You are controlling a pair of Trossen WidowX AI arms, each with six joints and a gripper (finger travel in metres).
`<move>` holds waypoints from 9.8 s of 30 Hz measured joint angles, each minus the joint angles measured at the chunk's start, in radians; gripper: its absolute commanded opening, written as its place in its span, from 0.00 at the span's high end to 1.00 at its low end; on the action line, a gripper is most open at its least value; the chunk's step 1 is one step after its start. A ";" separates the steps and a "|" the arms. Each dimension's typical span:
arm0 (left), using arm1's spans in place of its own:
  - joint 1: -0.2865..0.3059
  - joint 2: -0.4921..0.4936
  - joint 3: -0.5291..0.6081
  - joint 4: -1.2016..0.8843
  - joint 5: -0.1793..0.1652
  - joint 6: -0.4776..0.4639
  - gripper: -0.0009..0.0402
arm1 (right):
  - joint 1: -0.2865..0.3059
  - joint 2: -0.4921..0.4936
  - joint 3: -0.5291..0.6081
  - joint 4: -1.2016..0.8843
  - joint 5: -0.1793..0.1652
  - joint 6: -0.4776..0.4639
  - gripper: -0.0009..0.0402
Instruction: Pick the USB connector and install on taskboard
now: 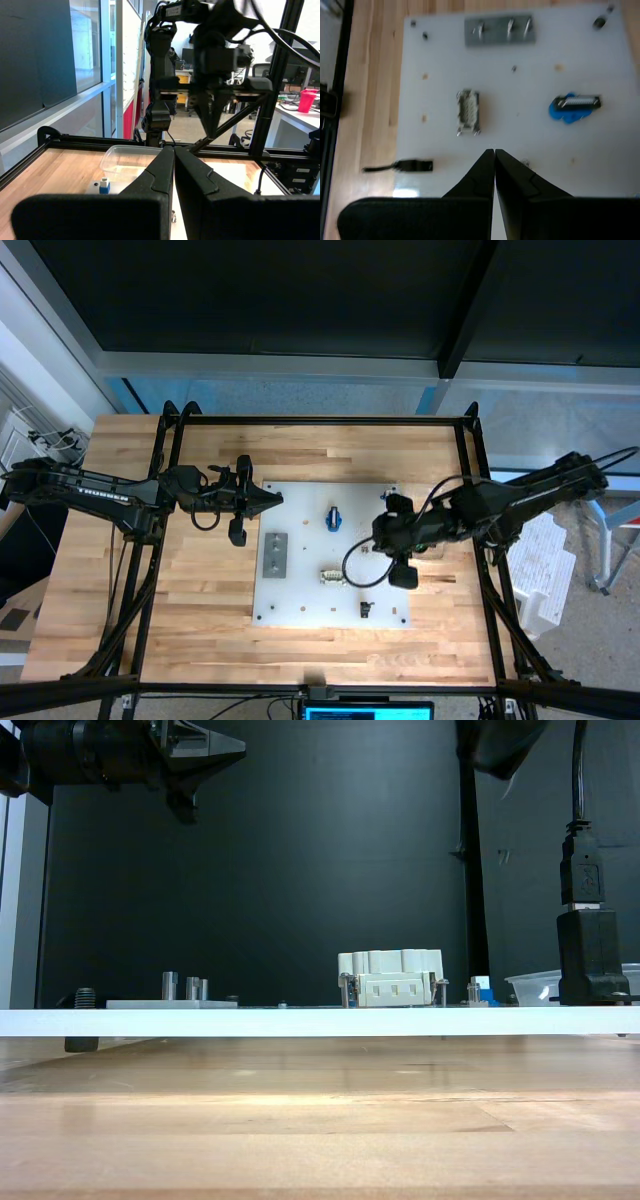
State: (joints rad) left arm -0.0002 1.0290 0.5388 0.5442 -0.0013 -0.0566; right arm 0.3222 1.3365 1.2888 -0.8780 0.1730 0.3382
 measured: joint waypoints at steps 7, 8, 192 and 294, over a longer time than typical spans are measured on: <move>0.000 0.000 0.000 0.000 0.000 0.000 0.98 | -0.106 -0.109 -0.112 0.206 0.048 -0.122 0.98; 0.000 0.000 0.000 0.000 0.000 0.000 0.98 | -0.118 -0.122 -0.128 0.243 0.046 -0.139 0.98; 0.000 0.000 0.000 0.000 0.000 0.000 0.98 | -0.320 -0.302 -0.679 1.331 -0.148 -0.276 0.98; 0.000 0.000 0.000 0.000 0.000 0.000 0.98 | -0.320 -0.302 -0.679 1.331 -0.148 -0.276 0.98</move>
State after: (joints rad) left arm -0.0002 1.0290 0.5388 0.5438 -0.0010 -0.0566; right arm 0.0021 1.0348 0.6102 0.4534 0.0254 0.0624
